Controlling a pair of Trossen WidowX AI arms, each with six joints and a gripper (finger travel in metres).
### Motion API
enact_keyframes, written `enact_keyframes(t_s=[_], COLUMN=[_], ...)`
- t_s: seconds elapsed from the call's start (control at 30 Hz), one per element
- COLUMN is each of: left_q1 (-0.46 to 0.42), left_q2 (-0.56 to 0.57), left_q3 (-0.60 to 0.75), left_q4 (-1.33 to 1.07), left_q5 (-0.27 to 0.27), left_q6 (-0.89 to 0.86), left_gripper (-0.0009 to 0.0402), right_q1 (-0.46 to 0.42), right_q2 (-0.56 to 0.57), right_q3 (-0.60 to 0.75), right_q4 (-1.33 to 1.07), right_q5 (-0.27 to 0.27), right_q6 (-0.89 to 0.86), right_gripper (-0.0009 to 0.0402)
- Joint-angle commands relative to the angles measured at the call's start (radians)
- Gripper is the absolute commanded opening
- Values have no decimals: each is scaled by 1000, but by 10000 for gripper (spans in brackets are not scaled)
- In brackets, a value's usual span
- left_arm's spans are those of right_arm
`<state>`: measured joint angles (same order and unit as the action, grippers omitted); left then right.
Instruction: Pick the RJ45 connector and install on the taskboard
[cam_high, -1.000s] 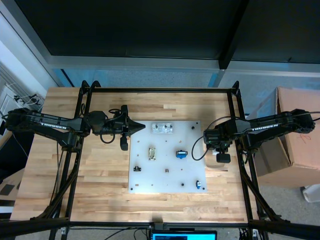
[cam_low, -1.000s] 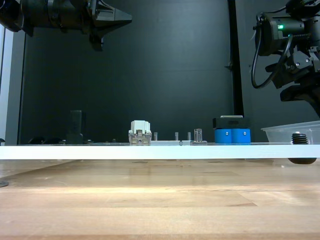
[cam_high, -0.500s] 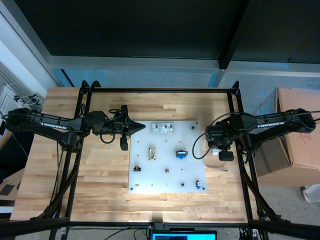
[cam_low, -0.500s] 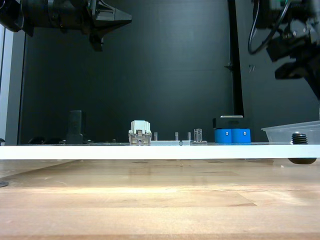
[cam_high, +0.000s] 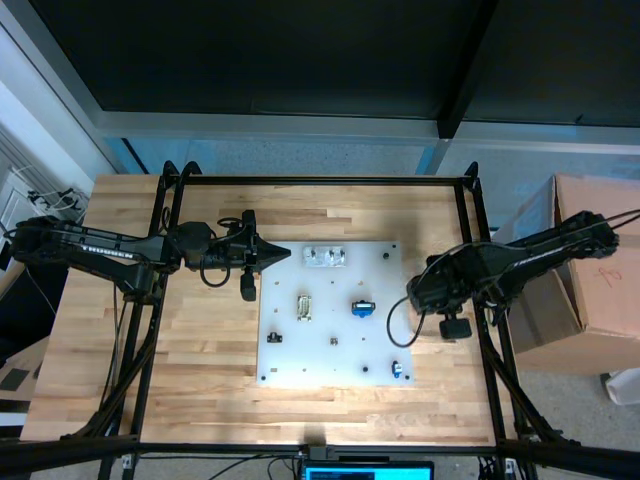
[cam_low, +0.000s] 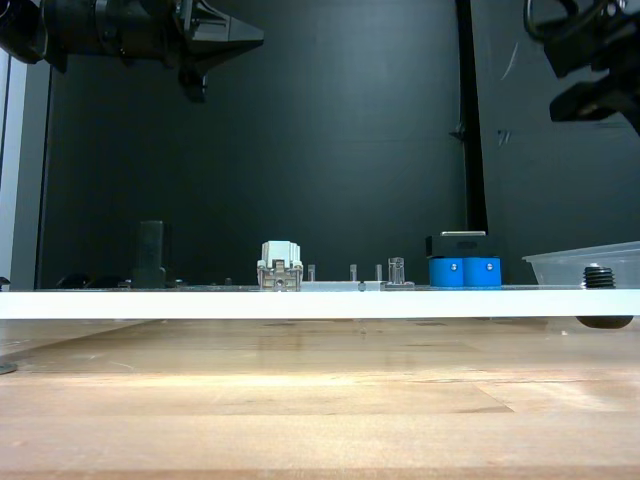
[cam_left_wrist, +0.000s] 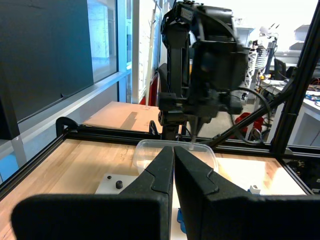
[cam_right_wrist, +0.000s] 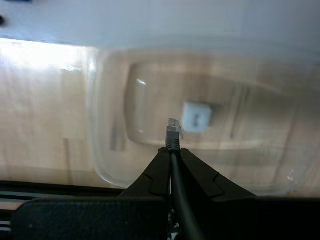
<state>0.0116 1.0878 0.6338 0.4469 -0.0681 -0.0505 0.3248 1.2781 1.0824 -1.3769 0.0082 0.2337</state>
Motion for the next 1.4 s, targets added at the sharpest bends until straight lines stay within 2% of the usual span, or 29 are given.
enact_keyframes(t_s=[0.03,0.27,0.57,0.7,0.8,1.4], left_q1=[0,0,0,0,0,0], left_q2=[0,0,0,0,0,0], left_q3=[0,0,0,0,0,0], left_q4=[0,0,0,0,0,0], left_q5=[0,0,0,0,0,0], left_q6=[0,0,0,0,0,0], left_gripper=[0,0,0,0,0,0], right_q1=[58,153,184,188,190,248], right_q2=[70,226,357,395,422,518], right_q3=[75,266,438,465,475,478], right_q4=[-13,-25,-64,-65,-64,11], right_q5=[0,-1,-6,-13,-37,-27], right_q6=[48,139,227,254,269,278], right_gripper=[0,0,0,0,0,0])
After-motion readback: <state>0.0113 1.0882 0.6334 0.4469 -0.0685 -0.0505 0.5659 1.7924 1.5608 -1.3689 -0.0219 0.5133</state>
